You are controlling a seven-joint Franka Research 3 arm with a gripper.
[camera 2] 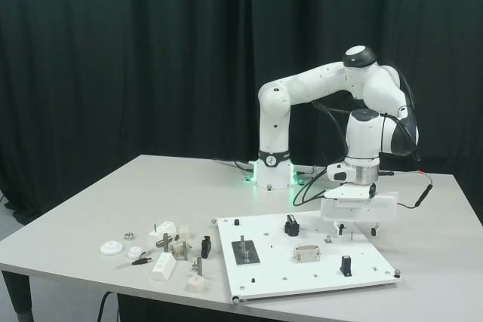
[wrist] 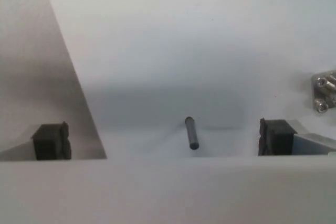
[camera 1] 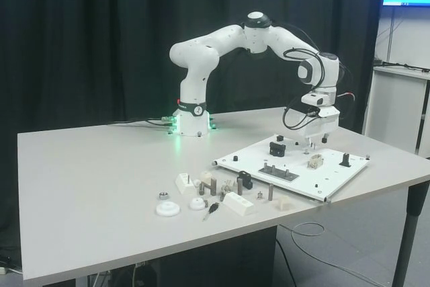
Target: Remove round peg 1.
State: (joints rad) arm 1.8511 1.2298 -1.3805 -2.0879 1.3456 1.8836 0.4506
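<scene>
Right now the claw is spread wide, its black fingertips far apart at the lower left and lower right of the wrist view, gripping nothing. Between them, lower centre, the grey peg stands out of the white board, its long axis upright off the surface and touched by neither finger. In the first room view the claw hangs just above the board, right of centre, on the grey table.
</scene>
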